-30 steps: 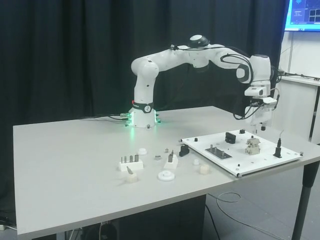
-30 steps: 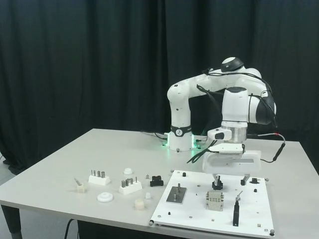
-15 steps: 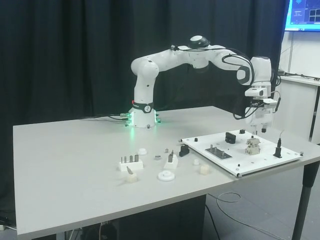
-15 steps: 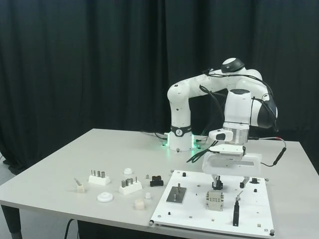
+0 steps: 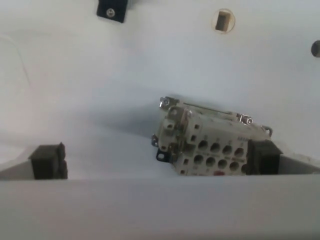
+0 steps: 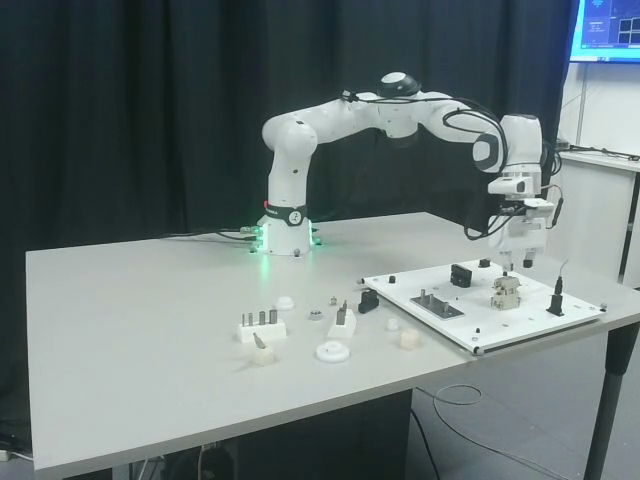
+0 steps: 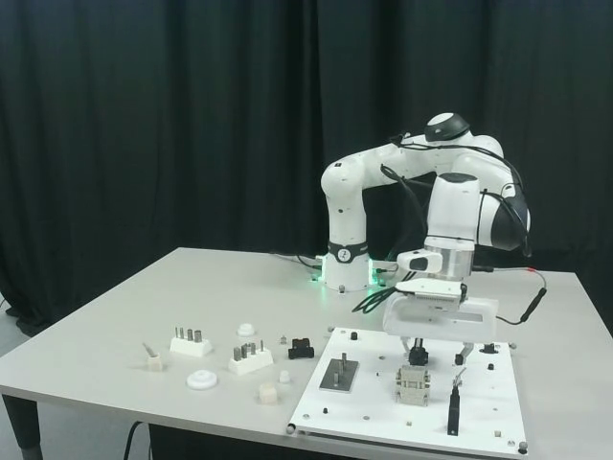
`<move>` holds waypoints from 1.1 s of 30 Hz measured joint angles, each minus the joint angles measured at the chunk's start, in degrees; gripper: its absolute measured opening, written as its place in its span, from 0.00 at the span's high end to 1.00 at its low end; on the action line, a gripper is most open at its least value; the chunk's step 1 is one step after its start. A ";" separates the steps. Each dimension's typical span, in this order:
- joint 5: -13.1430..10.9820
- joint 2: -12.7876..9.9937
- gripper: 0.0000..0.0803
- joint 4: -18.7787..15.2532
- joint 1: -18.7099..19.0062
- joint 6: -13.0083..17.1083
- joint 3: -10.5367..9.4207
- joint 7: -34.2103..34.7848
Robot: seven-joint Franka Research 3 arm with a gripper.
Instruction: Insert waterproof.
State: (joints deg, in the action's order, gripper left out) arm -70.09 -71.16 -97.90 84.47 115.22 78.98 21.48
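A pale multi-pin connector block with metal clips stands on the white board; it also shows in the room views. My gripper hangs above it, open, with nothing between the black fingertips. From the room cameras the gripper is a short way above the board's far half. A slim black upright plug with a thin lead stands near the board's corner.
A grey plate with pegs and small black studs sit on the board. Loose white and black parts lie on the grey table beside it. A cable hangs from the wrist.
The wrist has shifted slightly sideways over the board, toward the side of the loose parts, and turned a little. The fingers stay open and nothing on the board has moved.
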 joint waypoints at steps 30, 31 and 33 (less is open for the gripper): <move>-0.13 0.12 0.00 4.90 -4.47 -3.68 -1.68 1.94; -0.12 0.11 0.00 4.99 -4.56 -3.89 -1.69 1.94; -0.12 0.12 0.00 5.14 -4.72 -4.35 -1.69 1.94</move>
State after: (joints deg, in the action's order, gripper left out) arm -70.21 -71.04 -92.76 79.74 110.87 77.29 23.42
